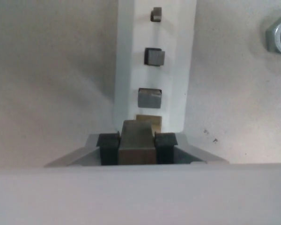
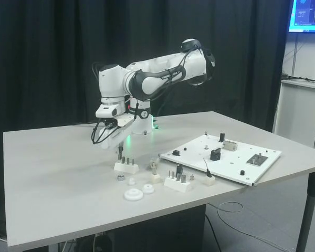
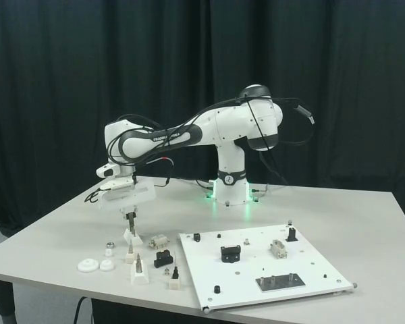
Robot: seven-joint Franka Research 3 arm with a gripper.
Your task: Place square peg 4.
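A: What did the gripper (image 1: pixel 137 140) have hold of?

B: In the wrist view its two black fingertips (image 1: pixel 108 141) were closed against the sides of a grey square peg (image 1: pixel 136 145), one pad on each flank. The peg's lower end was cut off by the gripper body, which filled the bottom of that picture.

A: And where was the peg relative to its holder?

B: It hung over the near end of the white peg holder (image 1: pixel 126 70), right by the end hole (image 1: pixel 150 121). That hole was half hidden behind the peg. Whether the peg's tip had entered it could not be told.

A: Were the other holes filled?

B: Three smaller square pegs (image 1: pixel 150 98) stood in a row farther along the holder. The farthest one was small and hard to make out.

A: Anything else in that view?

B: A metal nut (image 1: pixel 279 35) lay on the grey table (image 1: pixel 51 84), partly cut off by the picture's edge.

A: Did the room cameras help?

B: Little. In the first room view the gripper (image 2: pixel 119 151) hung just above the holder (image 2: pixel 125 167), fingers too small to read. In the second, the gripper (image 3: pixel 129 220) largely hid the holder (image 3: pixel 131 239). The white assembly board (image 2: pixel 220 157) lay well apart.
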